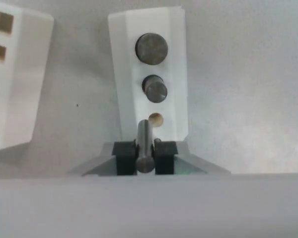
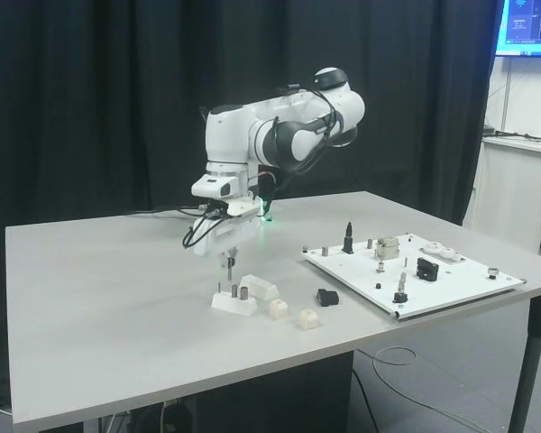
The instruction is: Insert round peg 2.
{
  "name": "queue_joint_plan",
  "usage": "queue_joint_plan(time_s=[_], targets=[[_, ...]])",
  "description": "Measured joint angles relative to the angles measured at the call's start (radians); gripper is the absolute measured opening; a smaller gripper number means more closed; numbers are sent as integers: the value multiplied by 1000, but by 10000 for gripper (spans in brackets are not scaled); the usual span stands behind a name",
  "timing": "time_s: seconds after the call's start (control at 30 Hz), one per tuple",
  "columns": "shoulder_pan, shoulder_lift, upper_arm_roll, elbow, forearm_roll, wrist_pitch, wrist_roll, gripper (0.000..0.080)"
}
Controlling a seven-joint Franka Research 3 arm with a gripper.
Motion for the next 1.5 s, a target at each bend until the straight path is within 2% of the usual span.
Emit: queue_joint_plan(time_s=[0.37,1.5], targets=[[20,0,-13,-15,0,-1,12,73],[26,-2,-14,-22,14,-20,72,73]])
